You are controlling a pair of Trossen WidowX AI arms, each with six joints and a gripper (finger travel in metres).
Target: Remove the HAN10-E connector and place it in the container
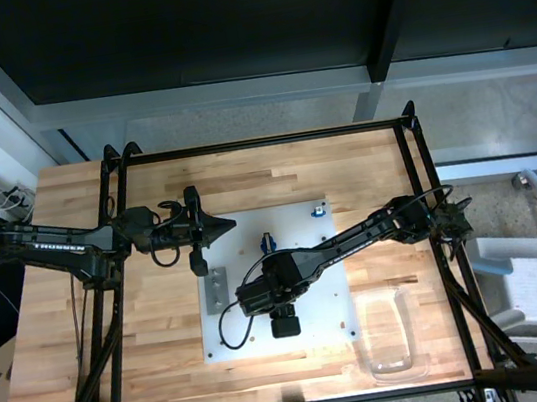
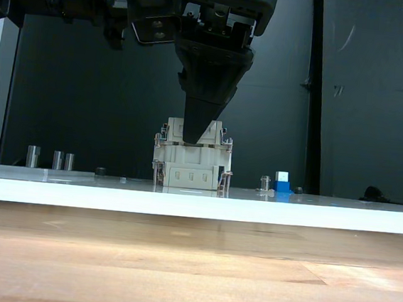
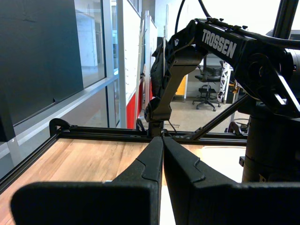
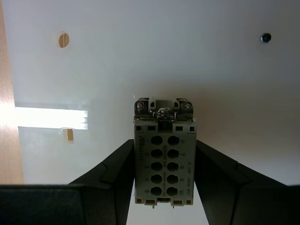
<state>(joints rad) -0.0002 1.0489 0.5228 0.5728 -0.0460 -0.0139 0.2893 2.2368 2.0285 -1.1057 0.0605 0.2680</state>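
We see the right claw, pointing down, clamped on the HAN10-E connector on the white board. The blue clip is just beyond, and the container well apart. The left claw, fingers together, hovers at the board's far-left edge.

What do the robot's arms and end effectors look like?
Both arms are slim, jointed and black, with white TROSSEN lettering on the left arm and the right arm. A black cable loops beside each wrist. The left end effector, over the board's far left corner, has two black wedge-shaped fingers. The right end effector, at the connector, has matching black tapering fingers.
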